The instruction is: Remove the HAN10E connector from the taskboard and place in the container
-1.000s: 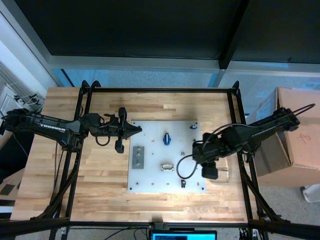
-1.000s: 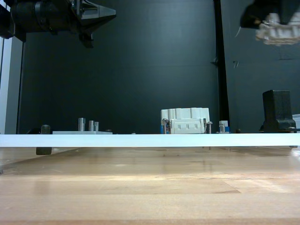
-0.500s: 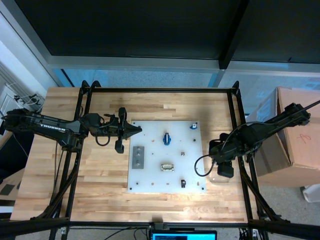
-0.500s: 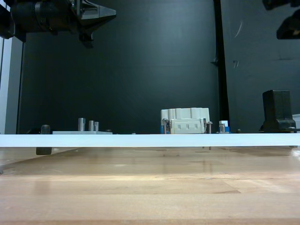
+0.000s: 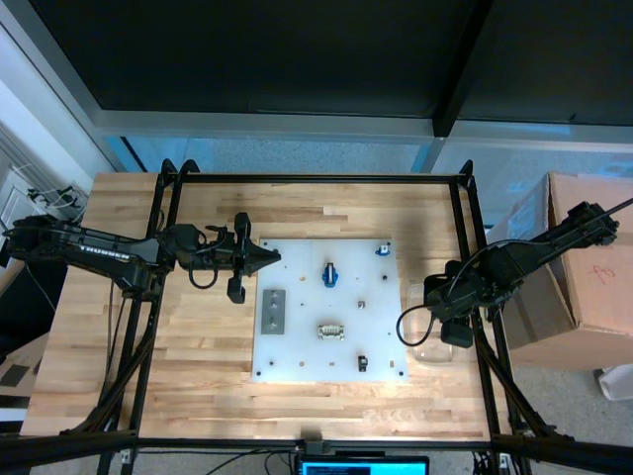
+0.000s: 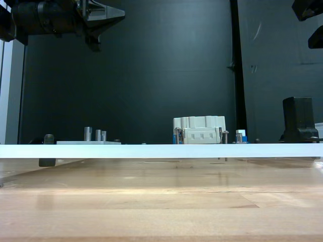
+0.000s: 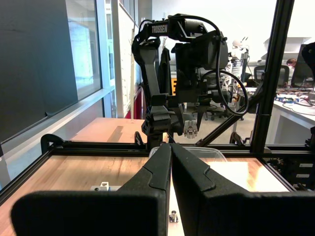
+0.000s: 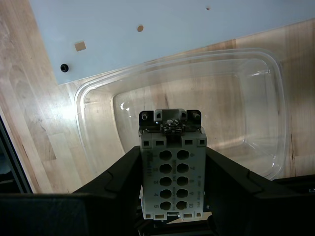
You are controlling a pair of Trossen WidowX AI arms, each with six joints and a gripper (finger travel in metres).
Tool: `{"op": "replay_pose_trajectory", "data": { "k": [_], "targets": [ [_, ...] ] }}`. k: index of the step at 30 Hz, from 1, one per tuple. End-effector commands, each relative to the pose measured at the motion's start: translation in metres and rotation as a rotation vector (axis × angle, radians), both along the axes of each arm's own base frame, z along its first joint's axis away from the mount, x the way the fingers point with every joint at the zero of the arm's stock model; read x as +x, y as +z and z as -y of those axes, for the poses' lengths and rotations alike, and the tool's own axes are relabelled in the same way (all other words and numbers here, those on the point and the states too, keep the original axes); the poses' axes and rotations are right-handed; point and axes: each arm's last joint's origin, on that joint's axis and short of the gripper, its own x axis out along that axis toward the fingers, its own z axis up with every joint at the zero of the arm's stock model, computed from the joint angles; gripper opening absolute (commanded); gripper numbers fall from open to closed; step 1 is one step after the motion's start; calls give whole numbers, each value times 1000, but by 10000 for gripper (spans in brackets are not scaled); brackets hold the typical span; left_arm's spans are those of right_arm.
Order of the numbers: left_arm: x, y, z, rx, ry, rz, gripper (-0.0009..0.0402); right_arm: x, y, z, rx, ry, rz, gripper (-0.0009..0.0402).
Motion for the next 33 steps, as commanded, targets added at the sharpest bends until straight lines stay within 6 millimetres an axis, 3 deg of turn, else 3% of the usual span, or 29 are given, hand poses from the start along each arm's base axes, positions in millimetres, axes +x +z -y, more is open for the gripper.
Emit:
{"op": "replay_pose_trajectory", "data": {
  "k": [1,14,19,24,33],
  "targets": [
    [0,0,0,0,0,0,0,0,0,0,5,-24,-2,108],
    [0,0,0,0,0,0,0,-1,0,0,8,-67,-13,293],
    [0,0,0,0,0,0,0,0,0,0,11,-84,-15,343],
    [0,0,0,0,0,0,0,0,0,0,13,-93,-14,365],
    [0,0,0,0,0,0,0,0,0,0,15,-93,-12,355]
  ]
}}
